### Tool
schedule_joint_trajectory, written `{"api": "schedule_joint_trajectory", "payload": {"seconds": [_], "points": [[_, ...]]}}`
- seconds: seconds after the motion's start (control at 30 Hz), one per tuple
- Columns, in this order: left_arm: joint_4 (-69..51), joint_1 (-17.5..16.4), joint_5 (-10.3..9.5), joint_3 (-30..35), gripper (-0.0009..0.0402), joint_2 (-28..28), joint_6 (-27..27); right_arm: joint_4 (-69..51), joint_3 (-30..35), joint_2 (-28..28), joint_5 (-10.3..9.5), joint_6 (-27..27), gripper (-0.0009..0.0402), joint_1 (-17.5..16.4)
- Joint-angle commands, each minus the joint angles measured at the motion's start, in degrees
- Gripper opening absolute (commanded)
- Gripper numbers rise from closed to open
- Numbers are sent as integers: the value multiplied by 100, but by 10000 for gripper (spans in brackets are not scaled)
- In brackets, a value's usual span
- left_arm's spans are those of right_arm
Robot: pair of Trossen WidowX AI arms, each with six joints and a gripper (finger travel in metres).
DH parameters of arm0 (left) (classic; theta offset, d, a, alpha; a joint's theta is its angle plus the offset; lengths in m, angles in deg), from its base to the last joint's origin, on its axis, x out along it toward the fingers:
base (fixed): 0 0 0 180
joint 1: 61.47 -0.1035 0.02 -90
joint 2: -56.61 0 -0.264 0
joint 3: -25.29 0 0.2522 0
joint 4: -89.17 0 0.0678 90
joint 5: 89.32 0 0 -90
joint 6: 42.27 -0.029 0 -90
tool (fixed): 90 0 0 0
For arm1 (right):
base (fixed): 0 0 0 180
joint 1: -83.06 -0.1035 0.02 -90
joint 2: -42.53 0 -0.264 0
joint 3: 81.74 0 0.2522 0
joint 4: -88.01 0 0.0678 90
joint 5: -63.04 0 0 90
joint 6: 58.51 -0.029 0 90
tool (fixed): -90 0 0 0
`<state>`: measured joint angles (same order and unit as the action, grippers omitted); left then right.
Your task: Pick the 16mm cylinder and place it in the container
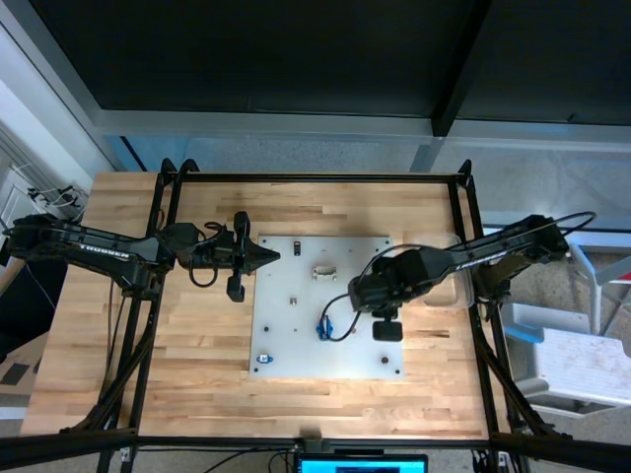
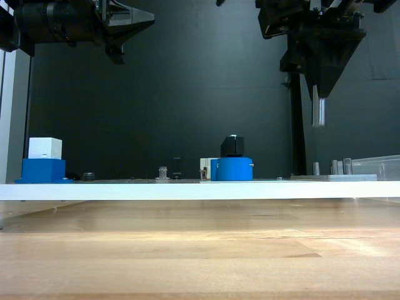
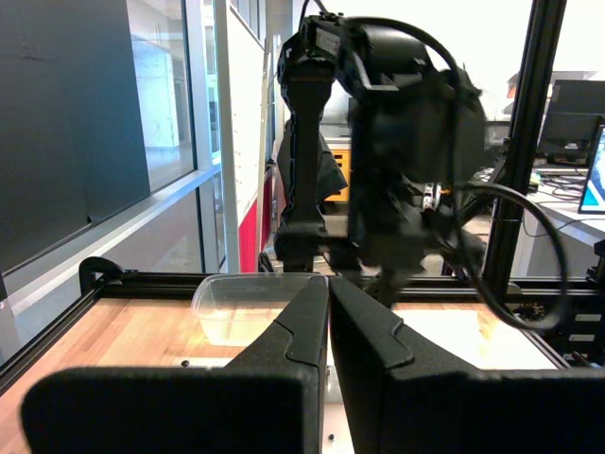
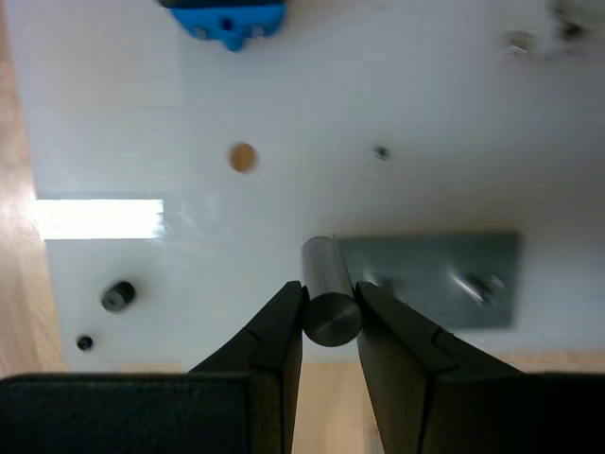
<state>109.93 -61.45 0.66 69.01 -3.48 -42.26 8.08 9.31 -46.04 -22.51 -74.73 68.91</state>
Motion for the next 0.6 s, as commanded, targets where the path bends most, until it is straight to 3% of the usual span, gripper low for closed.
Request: {"api": "schedule_joint_trajectory", "payload": {"seconds": [0.03, 0.6], "points": [[2, 0, 0, 0, 0, 0, 0, -155, -76, 223, 223, 2, 34, 146], [0, 0, 0, 0, 0, 0, 0, -387, -1353, 1506, 201, -173, 34, 1054]]}}
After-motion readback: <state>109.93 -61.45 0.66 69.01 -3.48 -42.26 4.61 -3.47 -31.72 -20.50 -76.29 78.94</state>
